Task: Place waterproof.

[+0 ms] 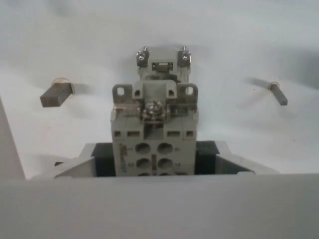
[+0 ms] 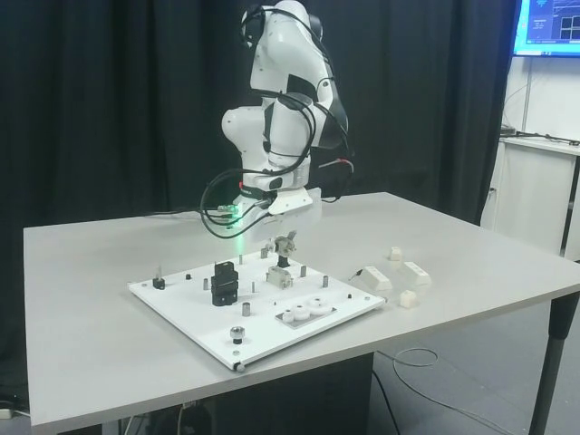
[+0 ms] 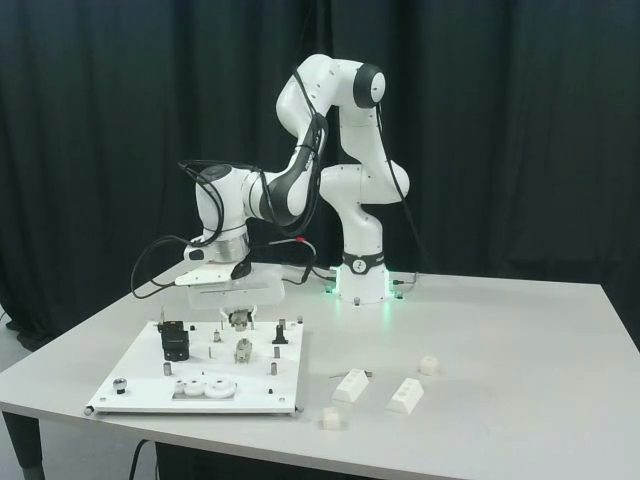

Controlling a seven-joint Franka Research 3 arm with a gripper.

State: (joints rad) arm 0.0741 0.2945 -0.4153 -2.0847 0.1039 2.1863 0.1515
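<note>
My gripper [image 1: 154, 162] is shut on the waterproof connector [image 1: 154, 132], a grey block with round holes and a screw on top. Black finger pads [image 1: 103, 159] press on both of its sides. It hangs a little above a matching grey socket [image 1: 162, 63] with two screws, fixed on the white board [image 1: 224, 119]. In the first room view the connector [image 2: 286, 242] hovers over the socket [image 2: 278, 275]. From the second room view the held connector [image 3: 241, 319] is just above the socket [image 3: 243, 349].
The white board [image 2: 181, 299] carries a black block [image 2: 224, 282], white gears [image 2: 306, 313], a round knob [image 2: 237, 333] and several small pegs [image 1: 56, 94]. Several white parts [image 2: 399, 276] lie on the grey table to the board's right.
</note>
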